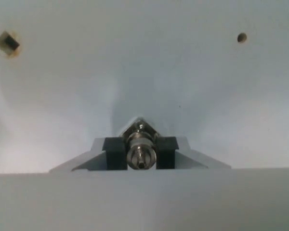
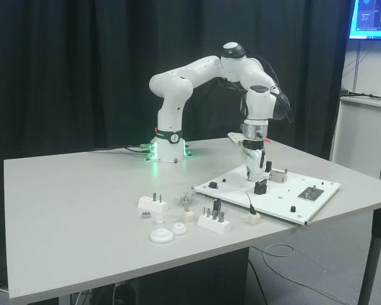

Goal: Insert BNC.

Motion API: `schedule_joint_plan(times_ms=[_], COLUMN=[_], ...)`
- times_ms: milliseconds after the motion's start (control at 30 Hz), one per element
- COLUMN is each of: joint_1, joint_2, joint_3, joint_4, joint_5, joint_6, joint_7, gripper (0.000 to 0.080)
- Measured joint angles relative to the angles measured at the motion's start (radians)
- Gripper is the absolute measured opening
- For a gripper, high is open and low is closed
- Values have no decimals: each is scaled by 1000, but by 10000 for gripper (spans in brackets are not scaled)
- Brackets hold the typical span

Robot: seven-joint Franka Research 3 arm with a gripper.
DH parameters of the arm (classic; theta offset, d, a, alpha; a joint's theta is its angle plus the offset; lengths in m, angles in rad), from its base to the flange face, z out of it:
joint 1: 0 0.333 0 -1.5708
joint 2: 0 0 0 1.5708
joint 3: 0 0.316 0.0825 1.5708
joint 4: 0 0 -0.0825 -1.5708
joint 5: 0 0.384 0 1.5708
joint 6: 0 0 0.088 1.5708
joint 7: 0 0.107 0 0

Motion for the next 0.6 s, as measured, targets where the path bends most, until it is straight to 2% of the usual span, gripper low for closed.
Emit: schedule_joint_plan(times_ms=[600], joint_1=[0], joint_2=[0], joint_3=[-4], joint_4=[-8], joint_5=[19], joint_6=[-5], joint_7=[76], gripper=[125])
